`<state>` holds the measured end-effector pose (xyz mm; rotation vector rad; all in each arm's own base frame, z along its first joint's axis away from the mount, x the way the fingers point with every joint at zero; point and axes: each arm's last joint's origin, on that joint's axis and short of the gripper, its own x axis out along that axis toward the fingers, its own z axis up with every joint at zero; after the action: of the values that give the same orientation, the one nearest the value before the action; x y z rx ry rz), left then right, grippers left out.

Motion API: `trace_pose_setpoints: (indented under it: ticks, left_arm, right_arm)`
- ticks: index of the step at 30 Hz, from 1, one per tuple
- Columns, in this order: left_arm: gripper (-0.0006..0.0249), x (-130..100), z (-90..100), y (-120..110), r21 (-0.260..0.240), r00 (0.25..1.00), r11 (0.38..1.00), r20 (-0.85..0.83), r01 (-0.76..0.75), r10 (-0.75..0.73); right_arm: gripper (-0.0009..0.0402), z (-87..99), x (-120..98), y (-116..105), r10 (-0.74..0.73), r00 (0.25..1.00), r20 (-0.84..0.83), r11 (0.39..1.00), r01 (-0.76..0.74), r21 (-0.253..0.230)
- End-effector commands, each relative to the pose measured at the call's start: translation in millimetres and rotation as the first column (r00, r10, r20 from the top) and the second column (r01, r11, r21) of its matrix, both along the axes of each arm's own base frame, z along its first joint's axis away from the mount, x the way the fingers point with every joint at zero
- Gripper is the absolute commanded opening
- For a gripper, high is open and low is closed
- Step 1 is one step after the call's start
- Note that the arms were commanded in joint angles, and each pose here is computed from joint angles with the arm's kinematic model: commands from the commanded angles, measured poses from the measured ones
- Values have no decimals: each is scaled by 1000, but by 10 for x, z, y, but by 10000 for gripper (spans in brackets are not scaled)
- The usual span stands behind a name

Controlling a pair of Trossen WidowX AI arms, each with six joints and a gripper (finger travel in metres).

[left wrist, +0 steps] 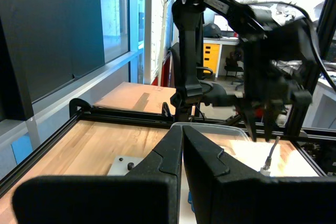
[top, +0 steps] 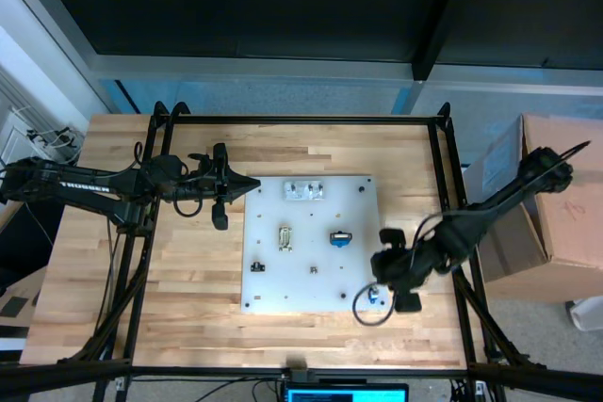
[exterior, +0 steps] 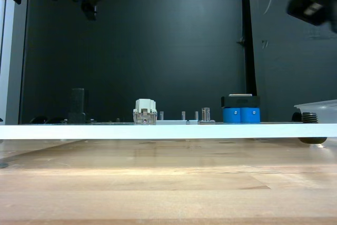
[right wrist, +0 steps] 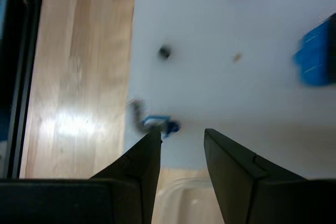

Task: Pick the RJ45 connector and install on the taskboard

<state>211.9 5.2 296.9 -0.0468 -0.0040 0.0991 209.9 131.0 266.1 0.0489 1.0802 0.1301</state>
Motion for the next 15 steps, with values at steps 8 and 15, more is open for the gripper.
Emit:
trace_pose_setpoints:
  ticks: [8, 15]
  left_arm:
    - [0, 0, 0, 0, 0, 1000, 1000, 0, 0, 0]
    - [0, 0, 0, 0, 0, 1000, 1000, 0, 0, 0]
  right_arm:
    - [42, 435, -17, -696, -109, 954, 281, 984, 144, -105]
    - [-3, 609, 72, -1046, -112, 877, 467, 984, 164, -73]
